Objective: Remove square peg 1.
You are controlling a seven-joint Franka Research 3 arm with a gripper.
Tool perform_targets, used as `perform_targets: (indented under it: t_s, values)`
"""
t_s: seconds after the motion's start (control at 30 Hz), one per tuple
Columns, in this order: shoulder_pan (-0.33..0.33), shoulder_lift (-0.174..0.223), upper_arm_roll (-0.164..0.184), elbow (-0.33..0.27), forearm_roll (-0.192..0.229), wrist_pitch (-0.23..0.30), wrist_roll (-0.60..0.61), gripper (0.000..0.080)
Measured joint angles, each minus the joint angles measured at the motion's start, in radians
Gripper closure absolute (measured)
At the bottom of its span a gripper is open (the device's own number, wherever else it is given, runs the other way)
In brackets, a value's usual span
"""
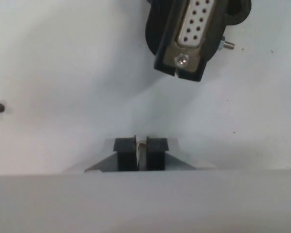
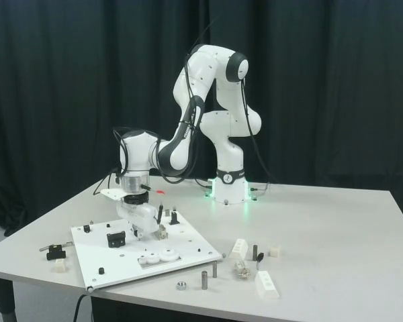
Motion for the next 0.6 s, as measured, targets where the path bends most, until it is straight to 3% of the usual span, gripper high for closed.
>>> perform_targets:
  t_s: [0.6]
  values:
    - [0.000, -0.003, -0.001, -0.001, 0.000, 0.000, 0.084, 0.0764]
